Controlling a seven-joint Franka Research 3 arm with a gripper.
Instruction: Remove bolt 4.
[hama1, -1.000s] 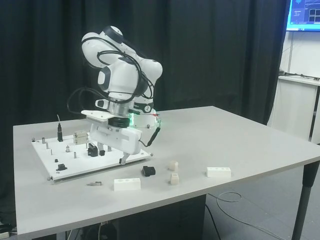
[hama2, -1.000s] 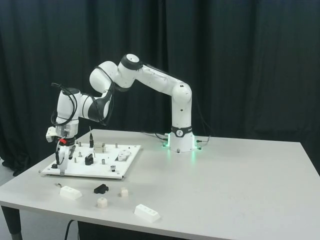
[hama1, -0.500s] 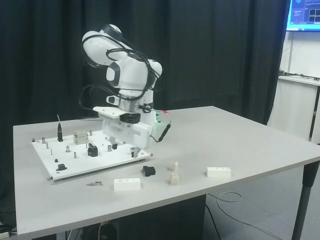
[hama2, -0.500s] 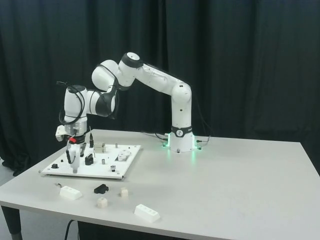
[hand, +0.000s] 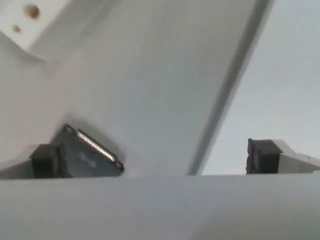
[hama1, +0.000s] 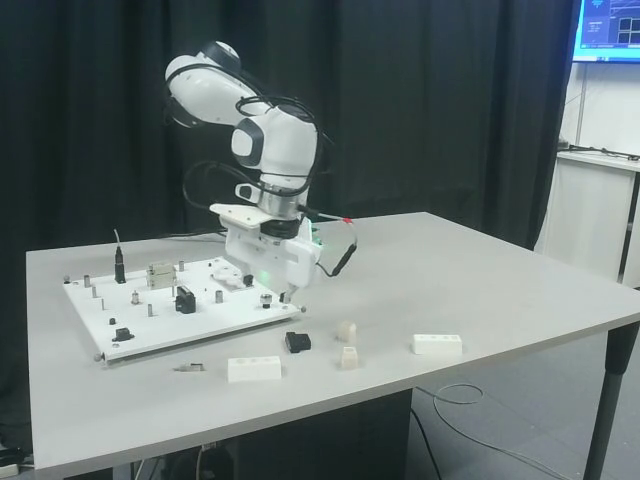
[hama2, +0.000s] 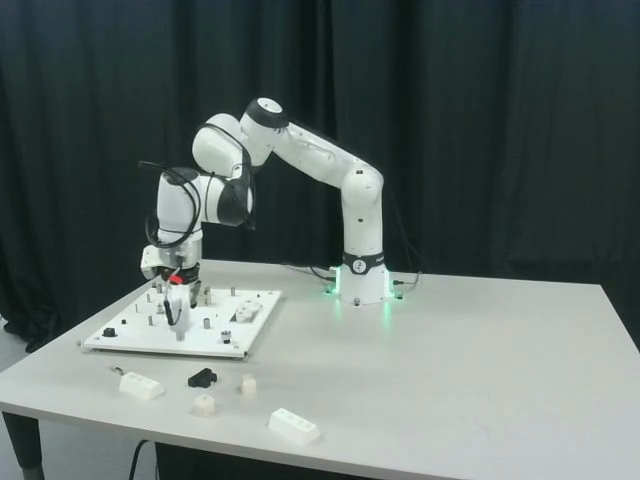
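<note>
My gripper (hama1: 284, 292) hangs over the near right corner of the white board (hama1: 160, 325), fingers pointing down. In the wrist view the gripper (hand: 152, 159) is open, its black pads (hand: 46, 160) far apart with nothing held. A short metal bolt (hand: 94, 150) on a dark base shows below, close to one pad, standing on the board. From the first room view the same bolt (hama1: 265, 299) stands just beside the fingers. In the second room view the gripper (hama2: 178, 325) is low over the board (hama2: 130, 340), with the bolt (hama2: 227, 337) a little to its side.
Several small bolts and black parts stand on the board. On the grey table in front lie a loose bolt (hama1: 188, 367), two white blocks (hama1: 253, 368) (hama1: 437, 344), two small cubes (hama1: 347, 330) and a black piece (hama1: 297, 342). The board's edge (hand: 227, 95) crosses the wrist view.
The arm has swung along the board's front from its left part to the near right corner. The loose parts on the table have not moved.
</note>
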